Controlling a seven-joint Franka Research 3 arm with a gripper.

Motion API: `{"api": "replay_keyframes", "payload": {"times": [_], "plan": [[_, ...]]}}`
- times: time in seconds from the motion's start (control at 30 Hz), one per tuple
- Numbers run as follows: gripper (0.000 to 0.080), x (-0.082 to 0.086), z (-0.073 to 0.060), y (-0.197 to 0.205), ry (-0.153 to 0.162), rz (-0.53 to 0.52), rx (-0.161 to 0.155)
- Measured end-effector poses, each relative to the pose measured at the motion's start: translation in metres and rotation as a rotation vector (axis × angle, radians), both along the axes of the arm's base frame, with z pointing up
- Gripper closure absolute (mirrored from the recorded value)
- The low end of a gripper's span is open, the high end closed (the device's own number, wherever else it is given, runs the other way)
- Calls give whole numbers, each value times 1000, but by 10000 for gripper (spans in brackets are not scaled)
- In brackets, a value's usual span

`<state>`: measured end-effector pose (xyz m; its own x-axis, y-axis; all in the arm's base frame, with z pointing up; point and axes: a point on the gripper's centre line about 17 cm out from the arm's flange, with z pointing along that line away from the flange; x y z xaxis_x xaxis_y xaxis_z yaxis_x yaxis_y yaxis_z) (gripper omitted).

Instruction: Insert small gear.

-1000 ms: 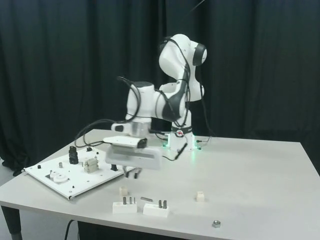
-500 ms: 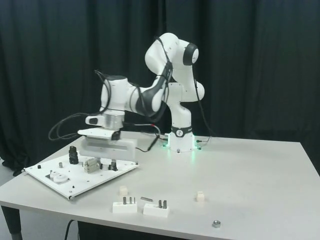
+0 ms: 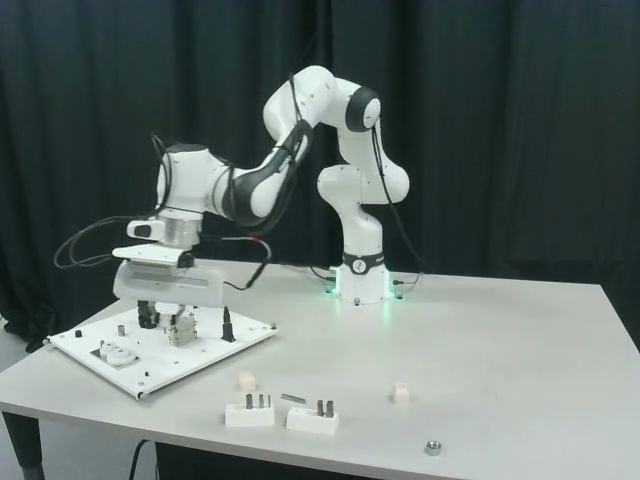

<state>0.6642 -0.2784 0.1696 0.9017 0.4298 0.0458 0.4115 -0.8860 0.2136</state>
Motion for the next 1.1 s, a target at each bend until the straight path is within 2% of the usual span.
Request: {"api": "replay_keyframes", "payload": {"times": [0.53, 0.8, 1.1], "plan": [[604, -33, -14, -93, 43, 75, -28], [604, -51, -22, -128, 53, 134, -16], [604, -71, -30, -156, 68, 175, 13]]}}
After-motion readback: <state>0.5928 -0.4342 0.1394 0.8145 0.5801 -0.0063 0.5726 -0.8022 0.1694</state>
